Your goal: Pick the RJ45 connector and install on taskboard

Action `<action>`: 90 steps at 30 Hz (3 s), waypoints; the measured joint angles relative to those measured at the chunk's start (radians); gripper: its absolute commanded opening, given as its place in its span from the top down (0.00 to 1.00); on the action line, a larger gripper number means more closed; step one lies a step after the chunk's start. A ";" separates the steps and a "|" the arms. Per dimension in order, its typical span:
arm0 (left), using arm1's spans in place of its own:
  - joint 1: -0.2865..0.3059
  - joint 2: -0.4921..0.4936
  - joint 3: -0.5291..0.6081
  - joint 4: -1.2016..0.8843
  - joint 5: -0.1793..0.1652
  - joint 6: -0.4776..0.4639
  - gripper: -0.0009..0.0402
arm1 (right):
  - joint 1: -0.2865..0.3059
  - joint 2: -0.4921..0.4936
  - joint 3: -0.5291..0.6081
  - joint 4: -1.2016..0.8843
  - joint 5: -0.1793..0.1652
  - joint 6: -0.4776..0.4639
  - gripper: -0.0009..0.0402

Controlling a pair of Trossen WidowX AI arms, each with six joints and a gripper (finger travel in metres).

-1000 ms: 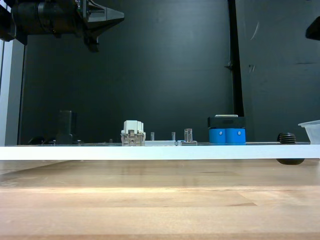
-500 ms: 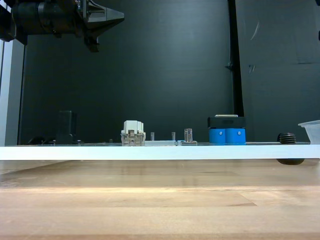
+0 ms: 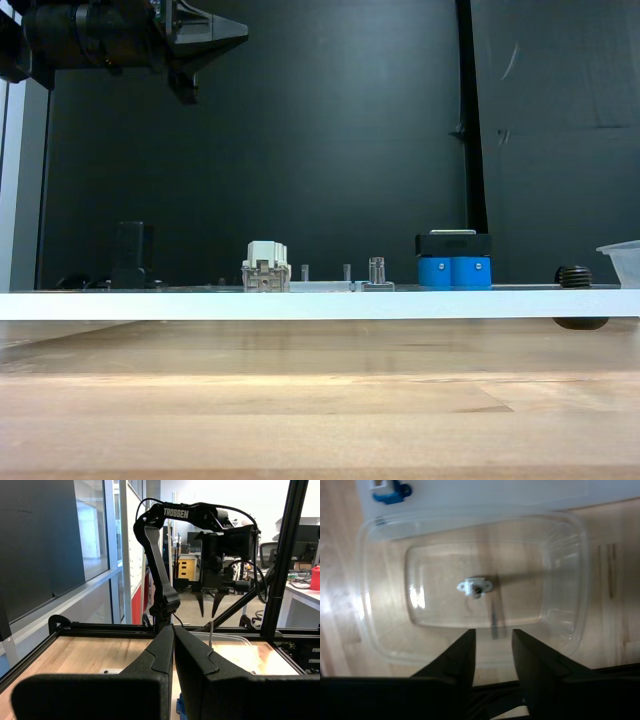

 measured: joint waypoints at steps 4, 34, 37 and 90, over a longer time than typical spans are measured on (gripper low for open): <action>0.000 0.000 0.000 0.000 0.000 0.000 0.98 | 0.009 0.016 -0.010 0.003 0.023 0.030 0.62; 0.000 0.000 0.000 0.000 0.000 0.000 0.98 | 0.068 0.049 -0.224 0.310 0.076 0.067 0.47; 0.000 0.000 0.000 0.000 0.000 0.000 0.98 | 0.068 0.049 -0.245 0.336 0.082 0.067 0.47; 0.000 0.000 0.000 0.000 0.000 0.000 0.98 | 0.060 0.049 -0.302 0.423 0.092 0.021 0.88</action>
